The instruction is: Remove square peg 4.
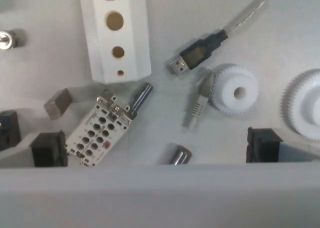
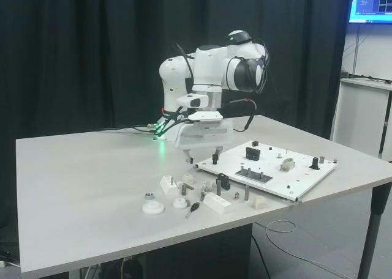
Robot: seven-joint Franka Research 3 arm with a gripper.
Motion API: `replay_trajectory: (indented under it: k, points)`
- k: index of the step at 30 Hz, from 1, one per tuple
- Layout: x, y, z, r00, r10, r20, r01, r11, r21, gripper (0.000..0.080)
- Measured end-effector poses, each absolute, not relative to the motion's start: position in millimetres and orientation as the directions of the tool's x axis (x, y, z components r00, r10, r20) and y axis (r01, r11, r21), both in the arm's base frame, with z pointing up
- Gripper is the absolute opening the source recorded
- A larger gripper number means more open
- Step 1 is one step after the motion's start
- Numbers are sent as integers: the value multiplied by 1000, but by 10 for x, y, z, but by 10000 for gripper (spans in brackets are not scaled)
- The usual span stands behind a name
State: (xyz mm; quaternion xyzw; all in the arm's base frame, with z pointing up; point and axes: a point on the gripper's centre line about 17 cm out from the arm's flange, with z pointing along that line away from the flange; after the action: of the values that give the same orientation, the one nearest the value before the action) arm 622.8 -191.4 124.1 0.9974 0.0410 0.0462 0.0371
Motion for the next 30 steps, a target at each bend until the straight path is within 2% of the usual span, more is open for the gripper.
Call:
replay_trajectory:
  k: [20,30]
  points:
    - [6364,-1757,1318,988,120,94,114,-991,66,800]
    - [6440,-1476,1387,983,163,84,161,-987,24,800]
